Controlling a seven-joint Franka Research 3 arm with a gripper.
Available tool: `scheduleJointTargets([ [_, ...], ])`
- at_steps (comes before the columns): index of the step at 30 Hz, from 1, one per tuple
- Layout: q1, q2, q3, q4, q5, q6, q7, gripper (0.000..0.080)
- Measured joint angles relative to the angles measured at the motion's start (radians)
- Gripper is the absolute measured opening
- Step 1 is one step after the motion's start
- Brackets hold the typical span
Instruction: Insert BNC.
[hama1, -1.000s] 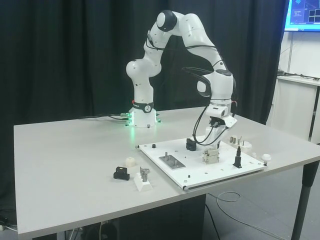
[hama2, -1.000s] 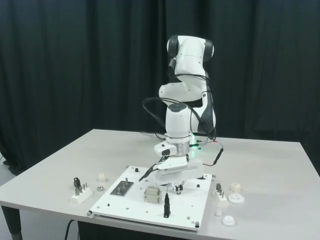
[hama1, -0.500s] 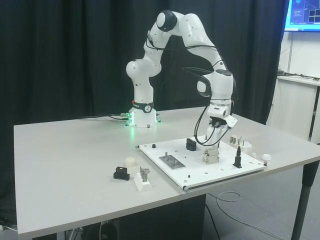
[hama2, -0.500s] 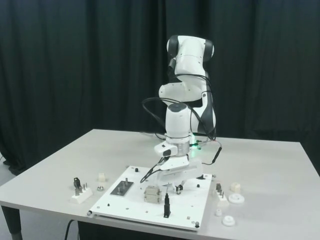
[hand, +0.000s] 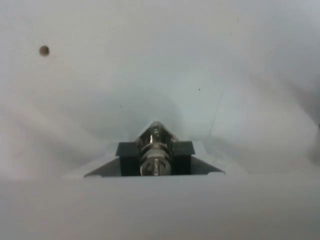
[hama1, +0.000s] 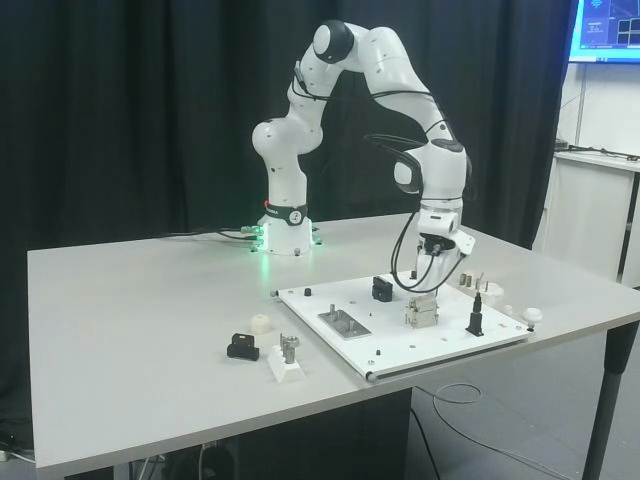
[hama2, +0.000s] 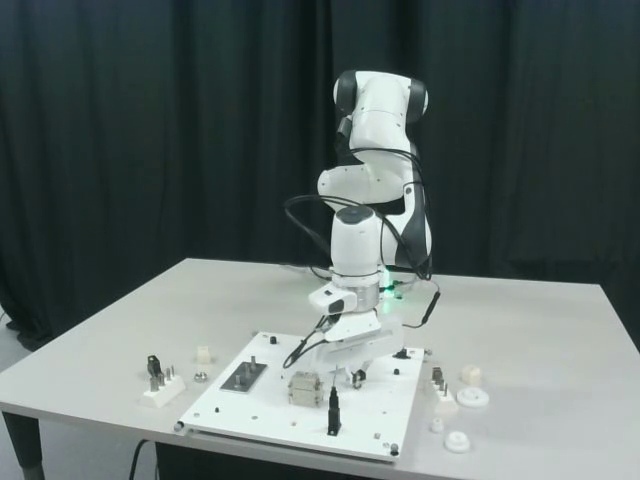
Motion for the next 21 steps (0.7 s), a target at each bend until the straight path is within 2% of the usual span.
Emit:
scheduleJointTargets([
  [21, -0.001, 0.000, 0.000, 0.001, 0.000, -0.004, -0.114, 0.0123],
])
